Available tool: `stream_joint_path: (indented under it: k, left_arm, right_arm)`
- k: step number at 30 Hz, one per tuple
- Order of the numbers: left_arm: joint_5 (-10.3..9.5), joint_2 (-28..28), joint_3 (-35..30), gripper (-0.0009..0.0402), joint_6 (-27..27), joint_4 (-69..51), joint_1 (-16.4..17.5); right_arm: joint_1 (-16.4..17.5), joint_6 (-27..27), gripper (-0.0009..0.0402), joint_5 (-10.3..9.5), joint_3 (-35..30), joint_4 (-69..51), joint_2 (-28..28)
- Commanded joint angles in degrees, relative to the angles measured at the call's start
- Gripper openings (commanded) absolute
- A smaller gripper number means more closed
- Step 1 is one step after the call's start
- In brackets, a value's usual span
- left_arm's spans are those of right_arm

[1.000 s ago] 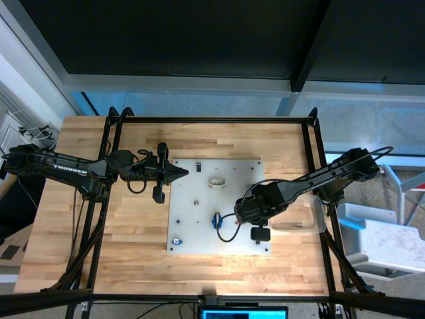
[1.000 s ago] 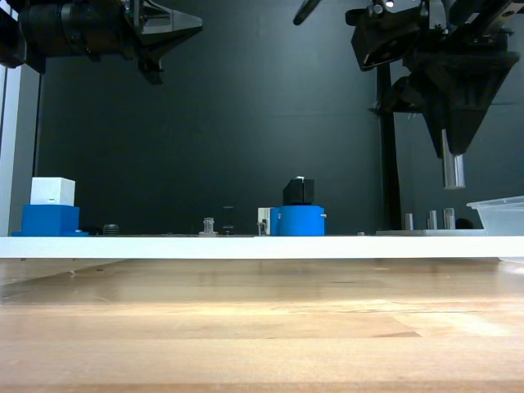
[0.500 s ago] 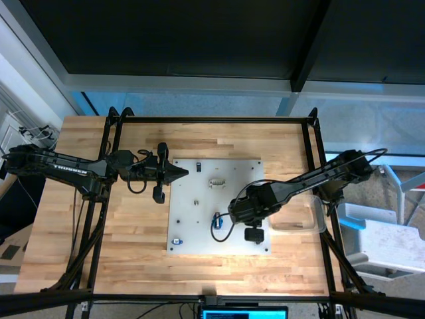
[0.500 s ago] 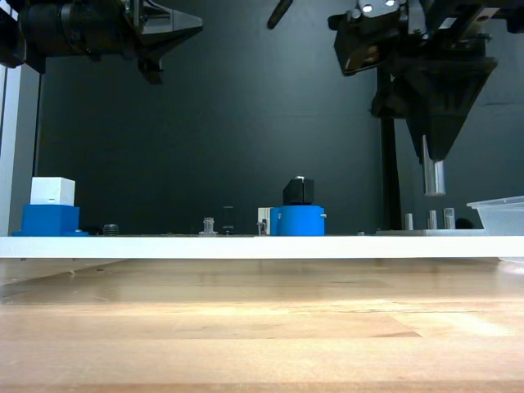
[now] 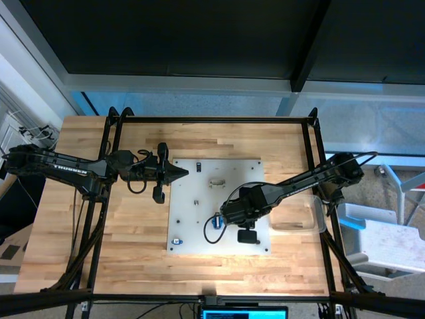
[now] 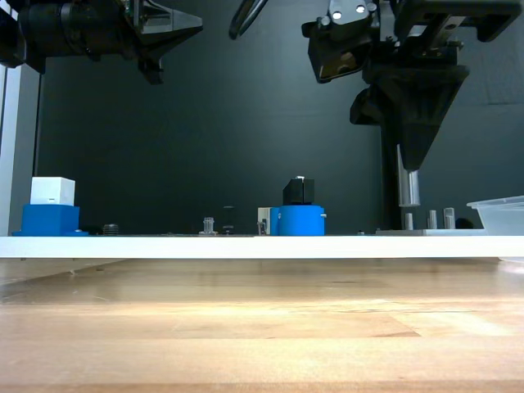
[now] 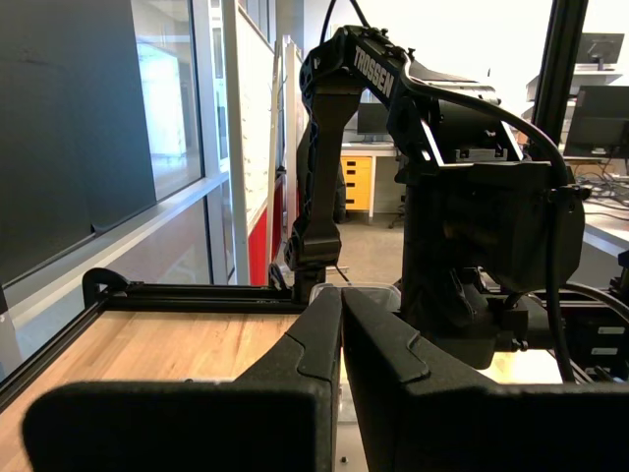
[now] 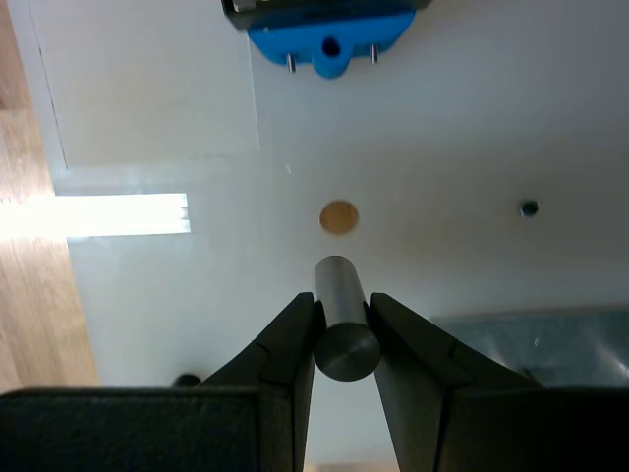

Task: Pick the 16mm cylinder and place it in the taskboard

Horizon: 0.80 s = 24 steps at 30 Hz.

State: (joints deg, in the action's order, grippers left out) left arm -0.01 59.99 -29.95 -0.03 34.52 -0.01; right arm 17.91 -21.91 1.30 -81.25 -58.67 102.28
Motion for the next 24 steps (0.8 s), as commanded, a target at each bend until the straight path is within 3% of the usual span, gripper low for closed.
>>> stream_joint_path:
  k: [1, 24]
  left_arm:
    - [0.00, 0.02, 0.00, 0.0000, -0.02, 0.02, 0.00]
    - [0.00, 0.02, 0.00, 0.0000, 0.00, 0.02, 0.00]
  right_arm:
    - [-0.13, -0.02, 0.0028, -0.02, -0.79, 0.07, 0.98]
    - [-0.68, 0.15, 0.0028, 0.22, -1.14, 2.12, 3.63]
